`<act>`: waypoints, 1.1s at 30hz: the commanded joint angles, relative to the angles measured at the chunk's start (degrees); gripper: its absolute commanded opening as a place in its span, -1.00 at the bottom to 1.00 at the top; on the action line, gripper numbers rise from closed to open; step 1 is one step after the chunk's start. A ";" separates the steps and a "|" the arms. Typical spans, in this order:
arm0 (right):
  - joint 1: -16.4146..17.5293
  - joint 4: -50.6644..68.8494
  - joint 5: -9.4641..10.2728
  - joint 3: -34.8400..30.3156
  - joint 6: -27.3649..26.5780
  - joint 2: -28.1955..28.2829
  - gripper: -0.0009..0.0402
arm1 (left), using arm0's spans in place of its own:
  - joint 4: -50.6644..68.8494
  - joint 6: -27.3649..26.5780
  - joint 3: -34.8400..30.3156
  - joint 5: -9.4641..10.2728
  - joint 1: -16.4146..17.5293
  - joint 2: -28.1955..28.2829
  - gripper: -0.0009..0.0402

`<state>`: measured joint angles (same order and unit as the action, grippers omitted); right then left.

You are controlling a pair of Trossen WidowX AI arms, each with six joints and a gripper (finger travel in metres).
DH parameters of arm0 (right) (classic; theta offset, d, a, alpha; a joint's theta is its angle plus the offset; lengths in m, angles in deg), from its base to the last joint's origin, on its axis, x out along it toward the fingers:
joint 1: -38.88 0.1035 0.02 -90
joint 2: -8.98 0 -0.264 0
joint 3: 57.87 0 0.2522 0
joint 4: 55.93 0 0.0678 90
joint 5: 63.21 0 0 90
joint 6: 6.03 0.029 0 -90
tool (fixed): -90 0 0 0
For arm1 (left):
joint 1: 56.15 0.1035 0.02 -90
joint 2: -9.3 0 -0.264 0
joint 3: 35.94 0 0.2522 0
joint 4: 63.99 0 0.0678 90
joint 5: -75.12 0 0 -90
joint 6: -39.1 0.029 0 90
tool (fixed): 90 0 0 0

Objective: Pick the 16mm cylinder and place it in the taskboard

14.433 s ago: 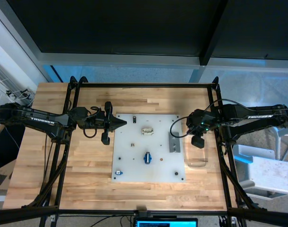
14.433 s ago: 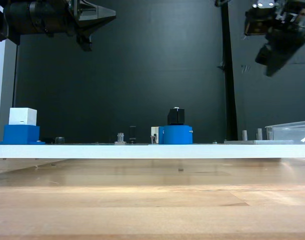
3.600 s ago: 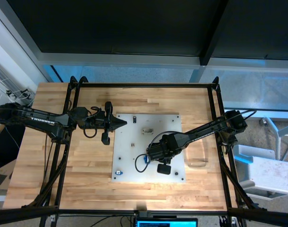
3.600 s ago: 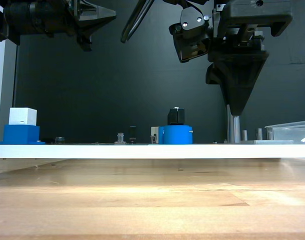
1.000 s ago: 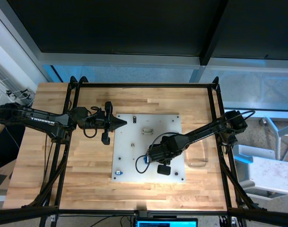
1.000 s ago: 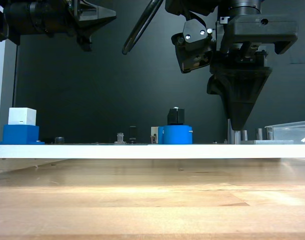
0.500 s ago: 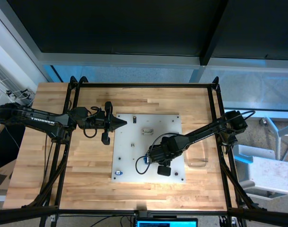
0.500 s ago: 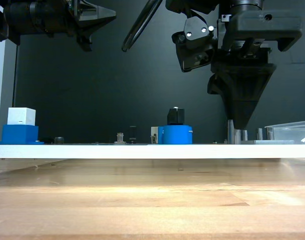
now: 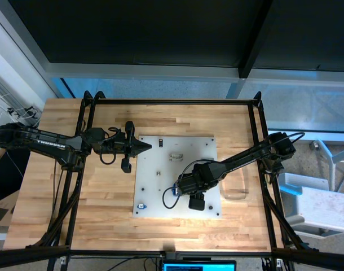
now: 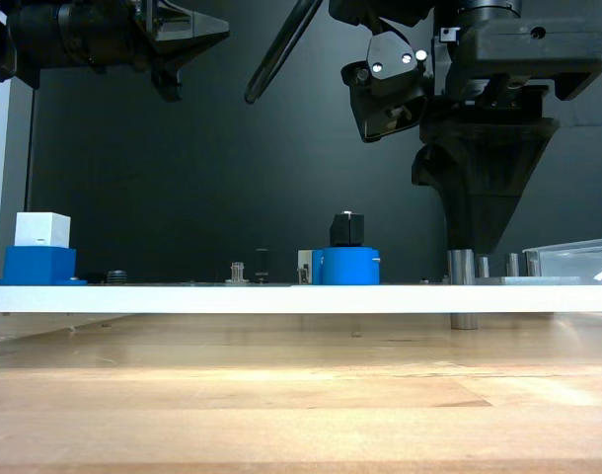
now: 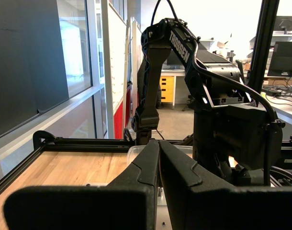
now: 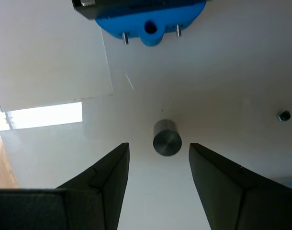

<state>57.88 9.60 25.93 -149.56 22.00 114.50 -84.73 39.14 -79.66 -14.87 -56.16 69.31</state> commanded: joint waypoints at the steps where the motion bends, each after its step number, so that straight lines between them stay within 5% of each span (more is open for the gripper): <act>1: 0.02 0.24 -0.15 -0.22 -0.04 -0.81 -0.06 | -0.02 0.00 0.00 0.00 0.00 0.00 -0.96; 33: 0.39 4.96 0.46 -0.22 1.51 -9.53 0.15 | -0.02 0.02 0.00 0.00 0.00 0.00 -0.96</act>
